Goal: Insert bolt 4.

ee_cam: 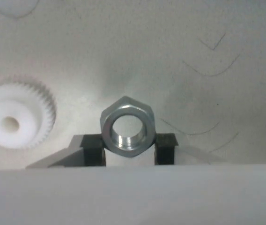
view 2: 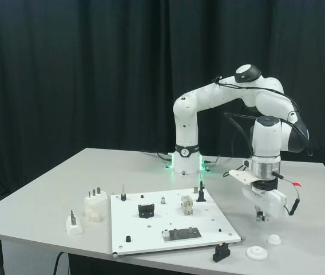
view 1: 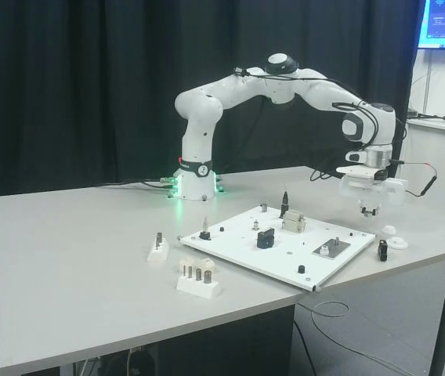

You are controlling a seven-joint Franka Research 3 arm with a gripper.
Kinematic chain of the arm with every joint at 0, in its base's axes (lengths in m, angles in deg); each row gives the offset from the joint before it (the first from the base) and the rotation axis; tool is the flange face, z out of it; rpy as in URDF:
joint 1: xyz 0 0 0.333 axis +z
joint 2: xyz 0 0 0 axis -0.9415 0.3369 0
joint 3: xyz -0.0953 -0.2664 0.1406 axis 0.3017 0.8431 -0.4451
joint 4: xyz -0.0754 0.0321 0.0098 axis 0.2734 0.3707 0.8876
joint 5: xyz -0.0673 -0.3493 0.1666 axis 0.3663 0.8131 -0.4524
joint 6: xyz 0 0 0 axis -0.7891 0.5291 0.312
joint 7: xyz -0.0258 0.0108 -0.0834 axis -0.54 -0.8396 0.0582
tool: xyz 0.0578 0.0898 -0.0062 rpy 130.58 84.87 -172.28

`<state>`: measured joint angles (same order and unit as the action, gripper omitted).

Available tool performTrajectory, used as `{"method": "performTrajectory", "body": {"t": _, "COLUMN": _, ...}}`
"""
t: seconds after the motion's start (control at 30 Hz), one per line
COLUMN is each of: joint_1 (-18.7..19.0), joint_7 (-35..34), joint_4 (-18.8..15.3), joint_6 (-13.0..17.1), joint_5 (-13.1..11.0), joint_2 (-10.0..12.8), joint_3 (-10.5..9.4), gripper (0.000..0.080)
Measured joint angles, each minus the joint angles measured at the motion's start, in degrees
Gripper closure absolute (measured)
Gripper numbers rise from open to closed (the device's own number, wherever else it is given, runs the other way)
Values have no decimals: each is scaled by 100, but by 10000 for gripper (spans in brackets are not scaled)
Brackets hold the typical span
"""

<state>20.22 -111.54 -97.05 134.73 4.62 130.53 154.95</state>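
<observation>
A white robot arm is seen rising from its base at the far side of a grey counter (view 1: 66,258), folded over at the elbow, with the forearm pointed straight down. The tool (ee_cam: 129,149) is held just above the counter, off the right edge of a white board (view 1: 238,249). A grey hex nut (ee_cam: 127,125) is gripped between the two black fingers (ee_cam: 93,151), its threaded hole facing the wrist camera; no bolt is seen in the tool. A white toothed gear (ee_cam: 18,119) is seen lying on the counter near the tool. Small white blocks (view 2: 95,200) holding upright pins are placed left of the board.
</observation>
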Motion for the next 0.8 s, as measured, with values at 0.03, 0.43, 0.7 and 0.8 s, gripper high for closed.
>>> {"method": "performTrajectory", "body": {"t": 0.03, "joint_1": 1, "joint_7": 0, "joint_4": 1, "joint_6": 0, "joint_5": 0, "joint_2": 0, "joint_3": 0, "gripper": 580}}
{"method": "performTrajectory", "body": {"t": 0.43, "joint_1": 5, "joint_7": 0, "joint_4": 25, "joint_6": 0, "joint_5": 0, "joint_2": 0, "joint_3": 0, "gripper": 580}}
{"method": "performTrajectory", "body": {"t": 0.7, "joint_1": 3, "joint_7": -8, "joint_4": 84, "joint_6": 0, "joint_5": 11, "joint_2": 0, "joint_3": 4, "gripper": 580}}
{"method": "performTrajectory", "body": {"t": 0.8, "joint_1": 1, "joint_7": -8, "joint_4": 103, "joint_6": 6, "joint_5": 73, "joint_2": 1, "joint_3": 19, "gripper": 580}}
